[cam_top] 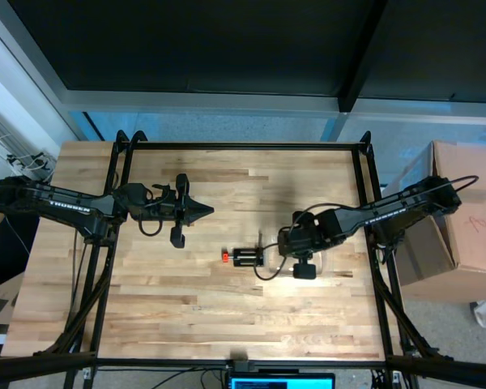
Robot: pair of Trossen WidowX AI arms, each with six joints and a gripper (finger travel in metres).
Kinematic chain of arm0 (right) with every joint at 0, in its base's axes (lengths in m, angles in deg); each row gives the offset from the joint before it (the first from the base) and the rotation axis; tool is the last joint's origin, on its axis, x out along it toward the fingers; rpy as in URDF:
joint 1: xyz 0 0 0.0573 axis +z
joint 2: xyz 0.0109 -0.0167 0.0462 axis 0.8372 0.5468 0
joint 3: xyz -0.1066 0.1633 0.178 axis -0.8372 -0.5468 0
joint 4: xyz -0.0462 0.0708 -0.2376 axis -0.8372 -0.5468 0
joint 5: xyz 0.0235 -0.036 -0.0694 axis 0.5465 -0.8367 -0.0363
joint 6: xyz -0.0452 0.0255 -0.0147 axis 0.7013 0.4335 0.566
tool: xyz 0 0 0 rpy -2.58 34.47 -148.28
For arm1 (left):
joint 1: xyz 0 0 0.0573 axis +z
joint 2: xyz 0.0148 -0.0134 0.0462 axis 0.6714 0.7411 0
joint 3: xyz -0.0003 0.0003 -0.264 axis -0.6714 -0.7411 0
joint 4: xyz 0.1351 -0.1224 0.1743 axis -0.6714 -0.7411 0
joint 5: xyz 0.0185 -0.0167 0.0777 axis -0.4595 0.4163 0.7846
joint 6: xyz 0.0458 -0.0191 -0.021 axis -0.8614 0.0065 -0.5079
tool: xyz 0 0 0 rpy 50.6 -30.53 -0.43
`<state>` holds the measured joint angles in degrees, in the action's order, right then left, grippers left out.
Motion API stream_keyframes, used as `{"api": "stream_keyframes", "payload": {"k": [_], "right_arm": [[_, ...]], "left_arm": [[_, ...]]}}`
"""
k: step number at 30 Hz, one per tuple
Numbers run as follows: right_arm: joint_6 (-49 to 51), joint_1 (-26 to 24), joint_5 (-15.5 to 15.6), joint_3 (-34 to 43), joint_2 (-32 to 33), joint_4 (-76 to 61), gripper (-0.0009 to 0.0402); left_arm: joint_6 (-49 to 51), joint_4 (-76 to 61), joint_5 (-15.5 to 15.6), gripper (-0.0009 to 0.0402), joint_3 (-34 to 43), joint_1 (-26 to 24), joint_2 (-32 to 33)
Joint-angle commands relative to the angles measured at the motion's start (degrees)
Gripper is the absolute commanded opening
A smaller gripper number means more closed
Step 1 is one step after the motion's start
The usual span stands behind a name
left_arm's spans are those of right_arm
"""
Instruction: Remove the USB-C connector from the USB-C receptacle and place in the container
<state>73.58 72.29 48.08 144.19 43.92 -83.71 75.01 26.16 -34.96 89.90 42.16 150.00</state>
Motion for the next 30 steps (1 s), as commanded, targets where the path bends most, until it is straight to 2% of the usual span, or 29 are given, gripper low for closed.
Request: {"api": "stream_keyframes", "payload": {"k": [1,6,14,19,24,30], "right_arm": [[-1.16,0.87,-0.04,-4.04,-0.61,2.10,0.0001],[-2.73,1.46,0.00,-7.65,-0.61,5.05,0.0029],[-2.97,1.60,0.04,-7.45,-0.83,5.53,0.0149],[-4.42,1.57,0.04,-7.48,-1.46,5.44,0.0205],[-5.57,1.57,0.02,-7.48,-2.73,5.33,0.0235],[-5.68,1.57,0.04,-7.48,-3.82,5.11,0.0236]], "left_arm": [[-0.02,0.00,0.00,0.0000,0.00,0.02,0.02],[-0.02,0.00,0.00,0.0000,0.00,0.00,0.00],[-0.02,0.00,0.00,0.0000,0.00,0.00,0.00],[-0.02,0.00,0.00,0.0000,0.00,0.02,0.00],[-0.02,0.00,0.00,0.0000,0.00,0.00,0.00],[-0.02,0.00,0.00,0.0000,0.00,0.02,0.02]]}}
